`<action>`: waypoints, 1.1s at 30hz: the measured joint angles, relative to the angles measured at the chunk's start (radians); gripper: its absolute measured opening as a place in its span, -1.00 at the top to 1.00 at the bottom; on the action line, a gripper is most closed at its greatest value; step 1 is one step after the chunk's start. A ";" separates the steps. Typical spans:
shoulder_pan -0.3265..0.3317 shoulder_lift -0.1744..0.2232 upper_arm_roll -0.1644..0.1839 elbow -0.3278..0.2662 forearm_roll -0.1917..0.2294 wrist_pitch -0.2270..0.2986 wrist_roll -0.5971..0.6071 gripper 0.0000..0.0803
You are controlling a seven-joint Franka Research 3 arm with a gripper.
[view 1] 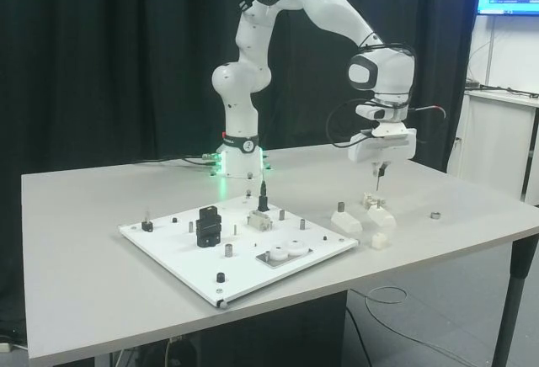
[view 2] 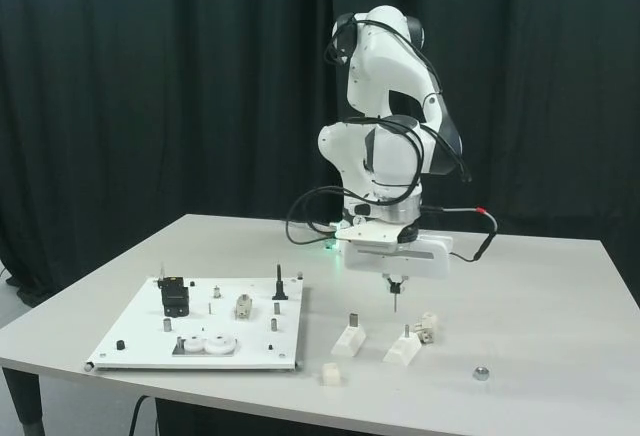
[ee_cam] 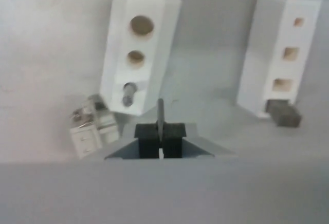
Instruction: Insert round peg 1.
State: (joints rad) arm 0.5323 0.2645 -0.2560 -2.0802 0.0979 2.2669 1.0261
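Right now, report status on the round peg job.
Claw shut on thin grey round peg, above table. White block with round holes below, smallest hole already filled. Path clear.

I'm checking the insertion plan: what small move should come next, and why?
Probably a short sideways shift, then descent. The gripper is shut on a thin peg that hangs above the table beside the round-hole block, whose smallest hole already holds a pin.
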 joint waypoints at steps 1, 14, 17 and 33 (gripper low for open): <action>0.000 0.000 -0.006 0.003 -0.005 0.000 -0.008 0.97; -0.012 0.000 -0.121 0.063 -0.062 -0.027 -0.130 0.97; -0.024 0.000 -0.148 0.082 -0.073 -0.045 -0.159 0.97; -0.187 0.000 -0.207 0.183 -0.123 -0.136 -0.341 0.97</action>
State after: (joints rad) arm 0.3450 0.2644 -0.4625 -1.8972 -0.0252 2.1307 0.6846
